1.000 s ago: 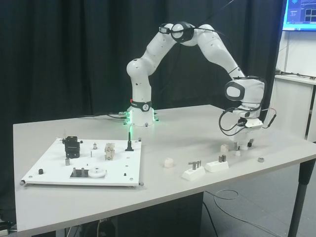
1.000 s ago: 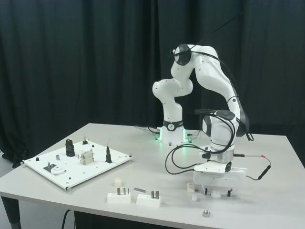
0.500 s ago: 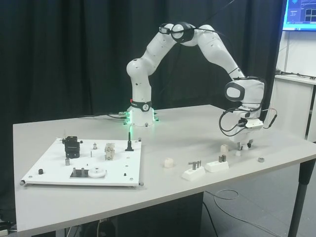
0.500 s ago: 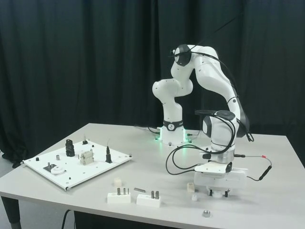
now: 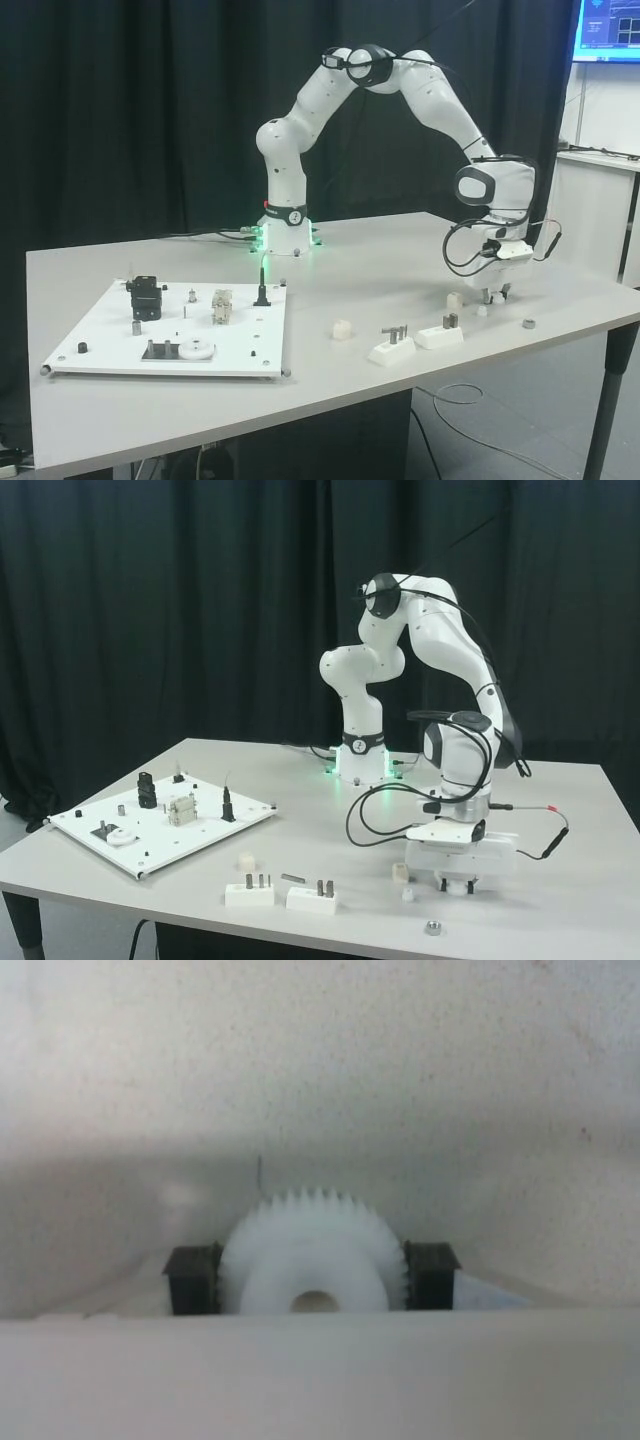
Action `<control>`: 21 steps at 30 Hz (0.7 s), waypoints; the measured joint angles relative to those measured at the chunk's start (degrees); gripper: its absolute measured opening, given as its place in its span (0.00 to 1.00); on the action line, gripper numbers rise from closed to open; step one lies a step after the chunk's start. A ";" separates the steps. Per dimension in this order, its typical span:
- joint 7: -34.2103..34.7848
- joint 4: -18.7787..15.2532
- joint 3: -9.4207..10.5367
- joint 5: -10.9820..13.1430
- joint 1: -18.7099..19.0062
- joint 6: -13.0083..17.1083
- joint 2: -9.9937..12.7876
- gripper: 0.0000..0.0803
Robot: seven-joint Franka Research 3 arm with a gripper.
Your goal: Pick medium gear.
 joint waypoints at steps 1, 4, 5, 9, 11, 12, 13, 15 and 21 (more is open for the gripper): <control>0.00 0.00 0.00 0.00 -0.05 -0.01 -0.08 0.50; 0.00 0.03 -0.02 0.00 -0.25 -0.29 -0.54 0.50; 0.00 0.03 -0.04 0.00 -0.32 -0.55 -0.77 0.50; 0.00 0.07 -0.18 0.00 -0.57 -1.88 -1.92 0.50; 0.00 0.10 -0.28 0.00 -0.66 -2.79 -2.61 0.50; 0.00 0.11 -0.34 0.00 -0.69 -3.22 -2.95 0.50; 0.00 0.12 -0.40 0.00 -0.71 -3.62 -3.32 0.50; 0.00 0.14 -0.53 -0.01 -0.74 -4.47 -3.99 0.49; -0.07 0.19 -0.78 -0.03 -0.78 -6.43 -5.80 0.49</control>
